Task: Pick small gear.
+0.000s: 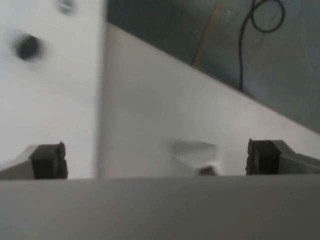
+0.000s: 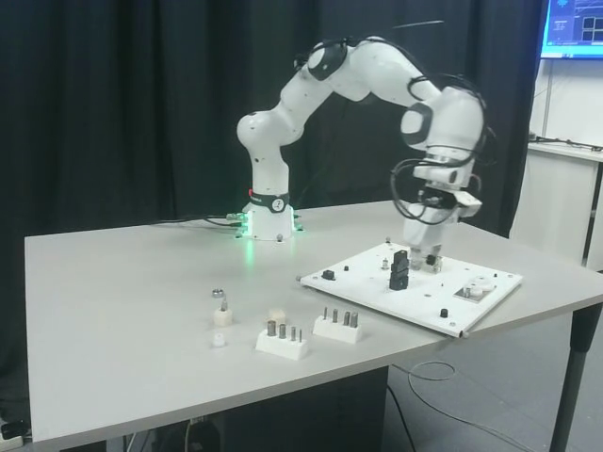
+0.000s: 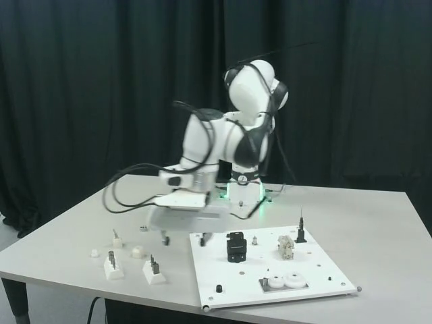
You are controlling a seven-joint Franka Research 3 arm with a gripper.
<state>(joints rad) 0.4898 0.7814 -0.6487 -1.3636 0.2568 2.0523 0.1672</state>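
The white board [image 2: 372,287] lies on the grey table's right part. Two white gears sit side by side in a grey recess near its front edge; the small gear [image 3: 274,283] is next to a larger one [image 3: 294,279]. In the first room view both gears show only as a pale patch [image 2: 474,290]. My gripper [image 1: 155,159] is open, its black fingertips [image 1: 47,160] far apart with nothing between them. It hangs low over the board's far side [image 2: 426,254], well away from the gears. In the second room view the gripper [image 3: 183,236] is blurred at the board's far left corner.
A black block [image 3: 235,246] and a thin black post [image 3: 300,233] stand on the board. Two white peg holders [image 2: 283,339] [image 2: 337,325] and small white parts [image 2: 220,315] sit on the table beside it. Past the table edge, a black cable [image 1: 260,20] lies on the floor.
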